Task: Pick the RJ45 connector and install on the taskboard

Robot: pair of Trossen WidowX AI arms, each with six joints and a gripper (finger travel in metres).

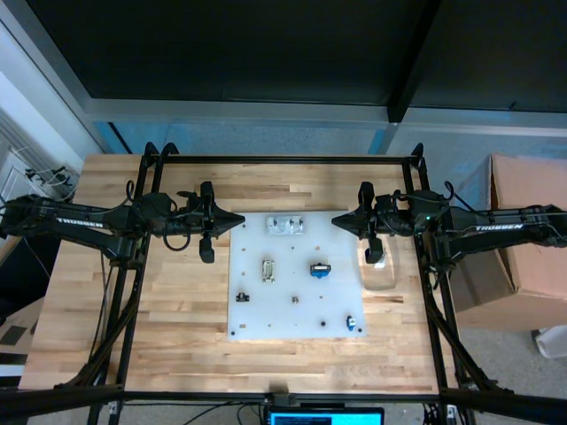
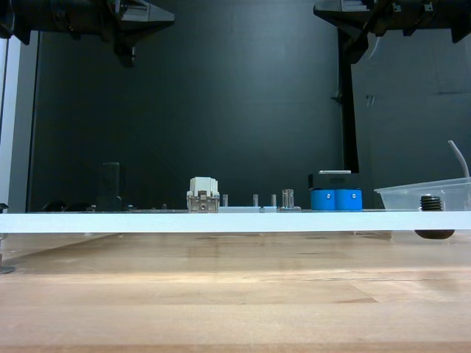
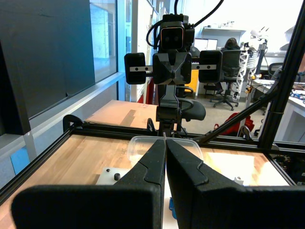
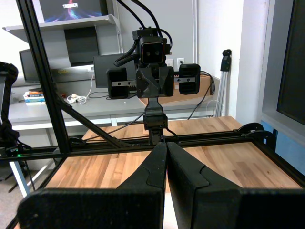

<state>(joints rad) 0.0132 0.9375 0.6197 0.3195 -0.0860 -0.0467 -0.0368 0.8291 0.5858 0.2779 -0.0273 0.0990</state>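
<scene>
The white taskboard point(image 1: 252, 310) lies mid-table. A clear plastic tray point(image 1: 383, 282) sits just off its right edge, and a small pale piece point(image 1: 378, 257) lies free in it; it looks like the RJ45 connector, partly hidden under the right arm. A thin white cable point(image 2: 460, 158) rises from the tray point(image 2: 412, 197). My left gripper point(image 1: 241, 221) hovers shut and empty over the board's far left corner. High over the far right corner hangs my right gripper point(image 1: 335, 221), also shut and holding nothing. The wrist views show each pair of fingertips point(image 3: 165, 143) point(image 4: 166, 144) pressed together.
On the board stand a clear block point(image 1: 286, 226), a grey connector housing point(image 1: 267, 271), a blue-and-black part point(image 1: 319, 269) and a small blue piece point(image 1: 352, 323). A black frame point(image 1: 283, 161) rims the table. A cardboard box point(image 1: 523, 239) stands off the right side.
</scene>
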